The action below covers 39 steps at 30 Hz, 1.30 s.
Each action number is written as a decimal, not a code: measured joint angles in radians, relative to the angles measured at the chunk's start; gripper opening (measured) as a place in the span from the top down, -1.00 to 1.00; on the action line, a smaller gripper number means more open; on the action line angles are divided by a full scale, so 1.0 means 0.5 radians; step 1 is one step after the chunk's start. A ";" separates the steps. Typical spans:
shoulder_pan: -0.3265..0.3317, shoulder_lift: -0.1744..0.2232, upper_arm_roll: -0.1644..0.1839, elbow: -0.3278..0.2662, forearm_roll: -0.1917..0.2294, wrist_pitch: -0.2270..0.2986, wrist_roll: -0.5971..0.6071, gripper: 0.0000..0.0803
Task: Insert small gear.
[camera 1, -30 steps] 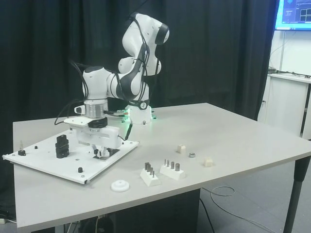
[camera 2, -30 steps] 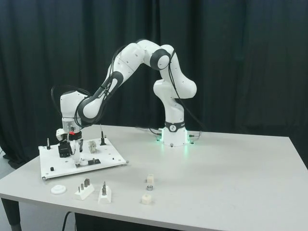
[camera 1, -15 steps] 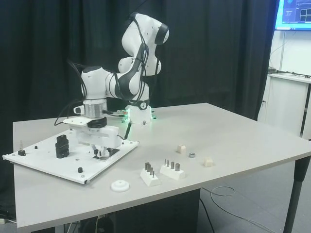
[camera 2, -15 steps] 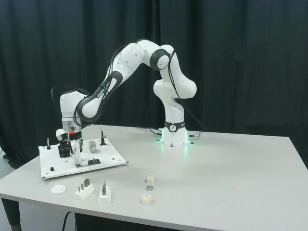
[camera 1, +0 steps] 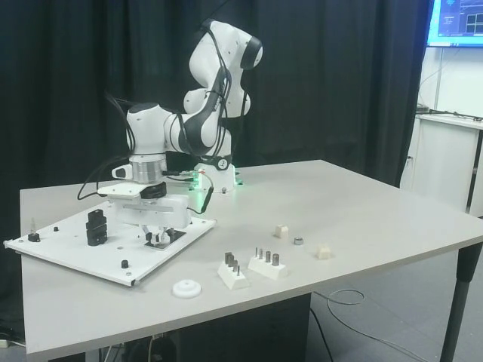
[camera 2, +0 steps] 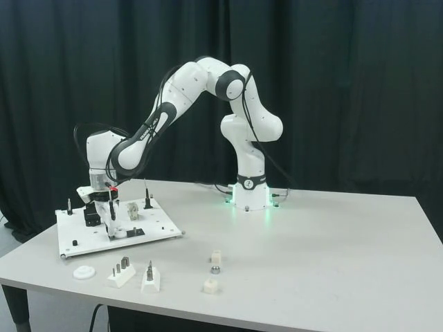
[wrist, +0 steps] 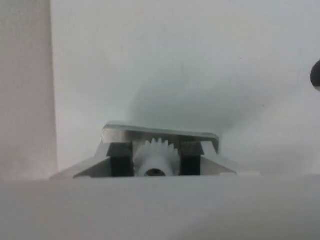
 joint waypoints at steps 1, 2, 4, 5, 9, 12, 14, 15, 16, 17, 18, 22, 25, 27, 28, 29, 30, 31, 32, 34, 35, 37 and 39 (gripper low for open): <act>0.000 0.000 0.000 0.000 0.000 0.000 0.000 0.51; 0.000 0.000 0.000 0.000 0.000 0.000 0.003 0.51; 0.000 0.000 0.000 0.000 0.001 0.000 0.021 0.51; 0.000 0.000 0.000 0.000 0.002 0.000 0.038 0.51; 0.000 0.001 0.000 0.000 0.002 0.000 0.100 0.51; 0.000 0.006 0.000 0.000 0.005 0.002 0.112 0.51; 0.000 0.008 0.000 0.001 0.006 0.003 0.124 0.14; 0.000 0.008 0.000 0.001 0.006 0.004 0.128 0.14; 0.000 0.008 0.000 0.002 0.006 0.005 0.131 0.14; 0.000 0.008 0.000 0.004 0.006 0.005 0.134 0.14; 0.000 0.008 0.000 0.006 0.006 0.005 0.138 0.14; 0.004 0.006 0.000 0.020 0.006 0.005 0.169 -0.59; 0.012 0.001 0.000 0.036 0.006 -0.002 0.192 -0.89; 0.021 -0.004 0.000 0.046 0.006 -0.006 0.206 -0.89; 0.026 -0.008 0.000 0.049 0.006 -0.009 0.216 -0.89; 0.032 -0.014 0.000 0.052 0.005 -0.011 0.228 -0.89; 0.039 -0.020 0.000 0.055 0.004 -0.013 0.239 -0.89; 0.045 -0.026 0.000 0.057 0.003 -0.016 0.250 -0.89; 0.053 -0.032 -0.001 0.059 0.002 -0.018 0.259 -0.89; 0.067 -0.043 -0.004 0.060 -0.004 -0.020 0.278 -0.99; 0.074 -0.048 -0.005 0.061 -0.009 -0.020 0.288 -0.99; 0.089 -0.056 -0.012 0.061 -0.022 -0.020 0.310 -0.99; 0.106 -0.061 -0.020 0.061 -0.036 -0.020 0.331 -0.99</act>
